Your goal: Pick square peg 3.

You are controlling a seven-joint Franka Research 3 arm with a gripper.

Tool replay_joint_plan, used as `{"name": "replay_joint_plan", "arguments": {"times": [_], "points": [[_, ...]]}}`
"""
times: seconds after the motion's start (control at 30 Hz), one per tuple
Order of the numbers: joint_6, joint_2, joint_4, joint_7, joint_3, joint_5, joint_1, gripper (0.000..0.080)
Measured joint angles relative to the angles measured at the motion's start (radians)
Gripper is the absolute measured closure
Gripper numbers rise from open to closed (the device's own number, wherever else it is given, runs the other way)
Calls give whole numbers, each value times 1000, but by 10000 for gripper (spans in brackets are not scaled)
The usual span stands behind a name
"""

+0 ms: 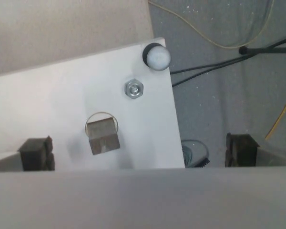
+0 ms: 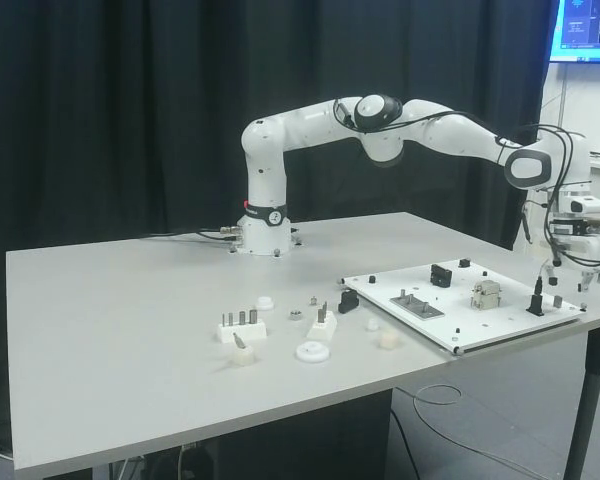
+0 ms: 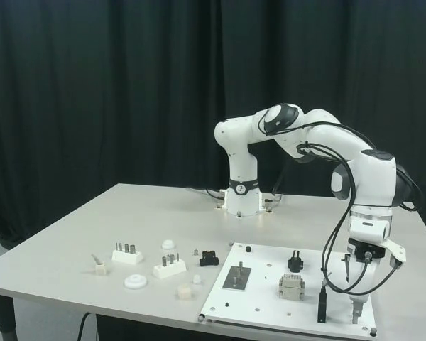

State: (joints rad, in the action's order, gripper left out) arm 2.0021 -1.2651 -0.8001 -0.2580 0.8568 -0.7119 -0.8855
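Square peg 3 is a short grey metal block standing upright in a round hole near the corner of the white board. My gripper hovers above it, open, with nothing held. One black fingertip is over the board and the other black fingertip is past the board's edge, over the floor. The peg lies between them, nearer the fingertip over the board. In the room views the gripper hangs a little above the peg, apart from it.
A nut and a black post with a white cap sit on the board's corner by the peg. A tall black part and a grey connector stand nearby. White peg holders lie on the grey table. Cables run across the floor.
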Motion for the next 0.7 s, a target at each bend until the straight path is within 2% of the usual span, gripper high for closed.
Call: {"name": "replay_joint_plan", "arguments": {"times": [0.47, 0.7], "points": [[0, 4, 0, 17, 1, 0, 1, 3], [-19, 20, 0, 93, 4, 0, 6, 3]]}}
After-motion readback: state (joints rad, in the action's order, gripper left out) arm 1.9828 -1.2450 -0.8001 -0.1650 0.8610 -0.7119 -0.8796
